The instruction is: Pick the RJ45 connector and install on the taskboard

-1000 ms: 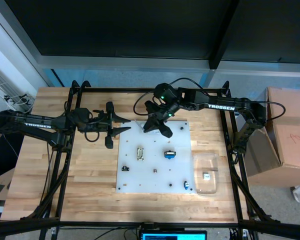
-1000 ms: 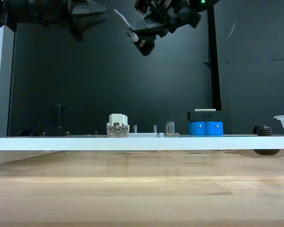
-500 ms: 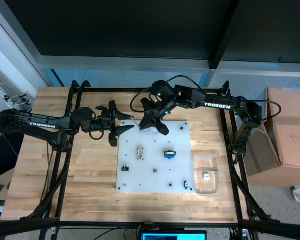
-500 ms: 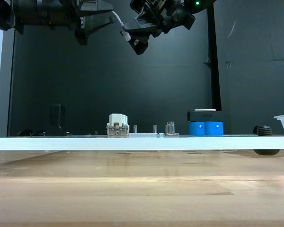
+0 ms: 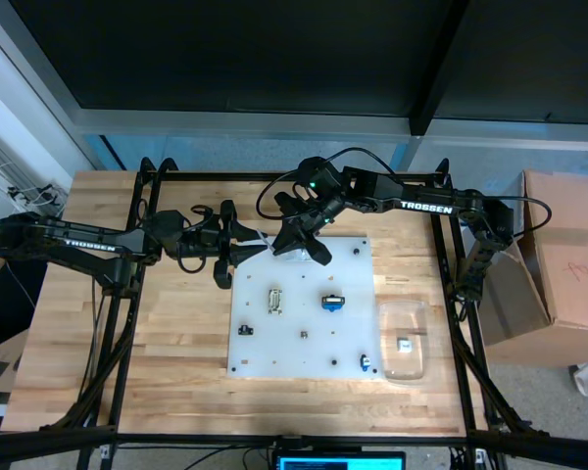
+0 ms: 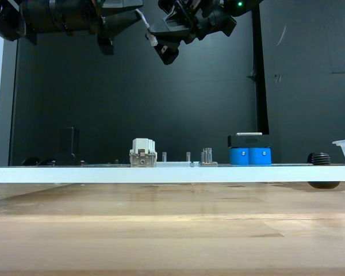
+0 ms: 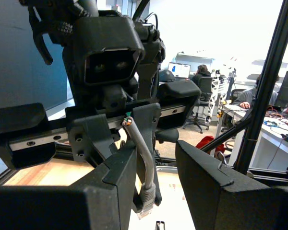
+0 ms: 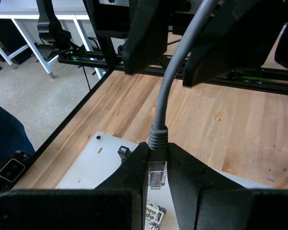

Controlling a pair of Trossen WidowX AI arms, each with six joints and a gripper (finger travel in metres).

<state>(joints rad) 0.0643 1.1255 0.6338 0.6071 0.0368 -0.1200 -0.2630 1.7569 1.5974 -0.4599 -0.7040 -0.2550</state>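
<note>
Right pincer (image 5: 299, 248) grips the light, rigid plug (image 8: 157, 173) high over board's (image 5: 304, 343) far-left corner, floppy cable (image 8: 170, 81) btwn the released left pincer (image 5: 245, 245) alongside; prob. best held by body, clip likely fragile.

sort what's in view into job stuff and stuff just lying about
Job: RJ45 plug, clamped in the right gripper, jaws shut, high over the board; its cable runs between the open jaws of the left gripper beside it.
Lying about: tray, box.

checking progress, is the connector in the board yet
No, the right gripper holds the connector high above the board; the open left gripper straddles its cable.
</note>
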